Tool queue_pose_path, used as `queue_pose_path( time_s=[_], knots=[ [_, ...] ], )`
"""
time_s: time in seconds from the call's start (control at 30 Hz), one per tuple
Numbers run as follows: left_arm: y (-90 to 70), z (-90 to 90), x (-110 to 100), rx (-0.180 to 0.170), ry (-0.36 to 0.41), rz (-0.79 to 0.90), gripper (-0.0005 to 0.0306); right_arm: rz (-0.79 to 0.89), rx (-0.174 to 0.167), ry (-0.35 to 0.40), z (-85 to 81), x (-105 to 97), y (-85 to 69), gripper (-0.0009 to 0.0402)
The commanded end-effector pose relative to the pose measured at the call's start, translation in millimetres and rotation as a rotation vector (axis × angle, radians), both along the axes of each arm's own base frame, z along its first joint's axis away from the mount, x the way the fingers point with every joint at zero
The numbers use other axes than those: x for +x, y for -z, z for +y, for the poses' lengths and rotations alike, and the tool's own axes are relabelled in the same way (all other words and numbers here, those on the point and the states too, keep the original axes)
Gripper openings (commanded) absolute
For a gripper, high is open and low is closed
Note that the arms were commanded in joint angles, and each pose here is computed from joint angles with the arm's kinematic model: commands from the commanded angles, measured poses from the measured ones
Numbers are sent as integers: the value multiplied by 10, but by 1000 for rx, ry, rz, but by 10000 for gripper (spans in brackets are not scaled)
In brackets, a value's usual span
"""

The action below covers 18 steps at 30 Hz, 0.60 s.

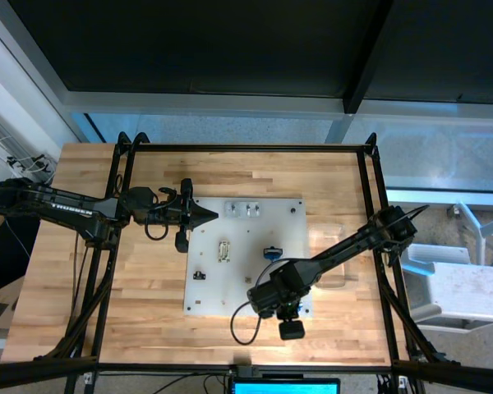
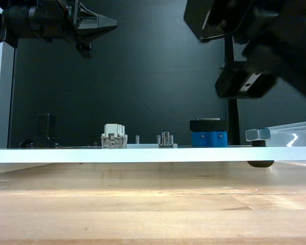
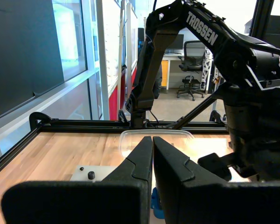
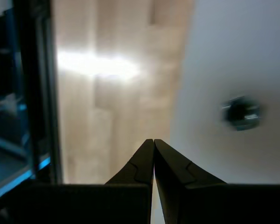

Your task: Pick the M12 fastener and fasten on the M12 threads

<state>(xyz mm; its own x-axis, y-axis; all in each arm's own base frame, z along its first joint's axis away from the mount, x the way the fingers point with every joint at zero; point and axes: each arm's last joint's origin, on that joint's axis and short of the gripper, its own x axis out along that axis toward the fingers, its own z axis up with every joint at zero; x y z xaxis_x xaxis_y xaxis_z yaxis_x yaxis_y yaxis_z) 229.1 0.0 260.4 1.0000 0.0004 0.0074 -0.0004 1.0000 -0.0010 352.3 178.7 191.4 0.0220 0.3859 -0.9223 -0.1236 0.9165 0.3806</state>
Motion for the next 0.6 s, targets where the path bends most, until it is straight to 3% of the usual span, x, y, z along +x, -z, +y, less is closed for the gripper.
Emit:
queue_pose_path(
  time_s=[0.03,0.1,0.27,0.37,0.5,0.6],
  knots=[
    [-2,0,0,0,0,-1,0,-2,-7,1,-9,3,-1,0],
    [-1,0,0,0,0,0,0,-5,-34,10,-17,0,3,0],
    [-2,1,0,0,0,-1,0,-13,-177,55,-71,-20,-19,0],
    [-2,0,0,0,0,-1,0,-22,-205,63,-81,-24,-40,0],
    [-2,1,0,0,0,-1,0,-59,-288,103,-107,-10,-37,0],
    [-2,1,0,0,0,-1,0,-74,-314,113,-107,6,-16,0]
  ],
)
